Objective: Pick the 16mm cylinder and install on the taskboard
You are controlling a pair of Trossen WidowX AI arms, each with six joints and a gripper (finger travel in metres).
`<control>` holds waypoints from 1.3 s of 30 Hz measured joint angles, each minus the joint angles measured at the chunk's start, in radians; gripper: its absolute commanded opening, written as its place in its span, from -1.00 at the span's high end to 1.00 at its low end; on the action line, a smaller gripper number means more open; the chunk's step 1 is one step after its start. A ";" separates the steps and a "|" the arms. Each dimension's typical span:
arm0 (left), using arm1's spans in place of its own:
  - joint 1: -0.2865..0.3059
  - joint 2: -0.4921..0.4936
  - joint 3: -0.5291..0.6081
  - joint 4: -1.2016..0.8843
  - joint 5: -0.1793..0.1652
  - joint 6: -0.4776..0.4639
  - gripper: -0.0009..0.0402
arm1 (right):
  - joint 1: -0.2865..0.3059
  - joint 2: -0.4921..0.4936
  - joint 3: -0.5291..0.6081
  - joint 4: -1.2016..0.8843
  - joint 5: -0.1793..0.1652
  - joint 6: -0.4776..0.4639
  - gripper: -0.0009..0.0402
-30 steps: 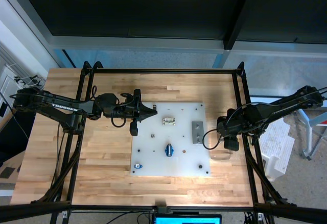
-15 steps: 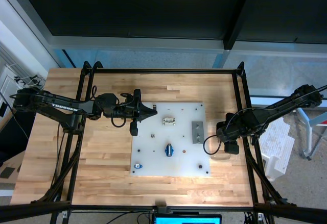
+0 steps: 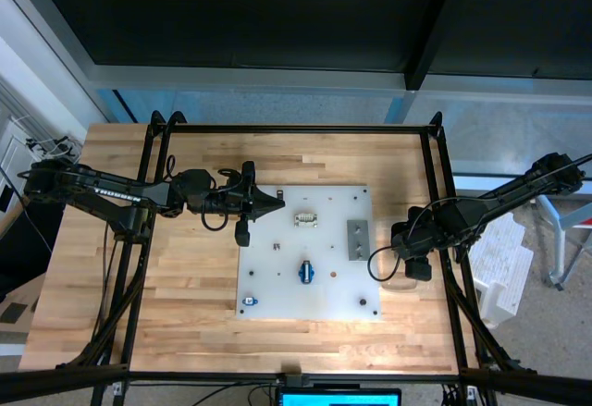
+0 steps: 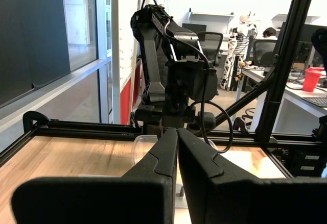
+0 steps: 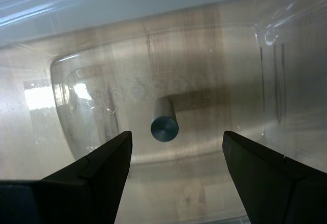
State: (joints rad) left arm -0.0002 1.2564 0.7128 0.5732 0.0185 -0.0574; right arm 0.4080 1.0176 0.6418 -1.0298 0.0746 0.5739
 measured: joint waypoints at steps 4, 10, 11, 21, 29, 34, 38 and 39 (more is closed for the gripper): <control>0.000 0.000 0.000 0.000 0.000 0.000 0.96 | 0.002 0.000 -0.019 0.011 0.000 0.012 -0.25; 0.000 0.000 0.000 0.000 0.000 0.000 0.96 | 0.006 0.000 -0.040 0.042 0.000 0.024 -0.24; 0.000 0.000 0.000 0.000 0.000 0.000 0.96 | 0.006 0.000 -0.040 0.044 0.000 0.023 -0.24; 0.000 0.000 0.000 0.000 0.000 0.000 0.96 | 0.013 0.000 -0.040 0.048 0.000 0.024 -0.24; 0.000 0.000 0.000 0.000 0.000 0.000 0.96 | 0.017 0.000 -0.040 0.054 0.000 0.024 -0.24; 0.000 0.000 0.000 0.000 0.000 0.000 0.96 | 0.019 0.015 -0.047 0.058 0.000 0.024 -0.24; 0.000 0.000 0.000 0.000 0.000 0.000 0.96 | 0.020 0.032 -0.059 0.087 -0.016 0.025 -0.24; 0.000 0.000 0.000 0.000 0.000 0.000 0.96 | 0.021 0.036 -0.061 0.092 -0.017 0.025 -0.24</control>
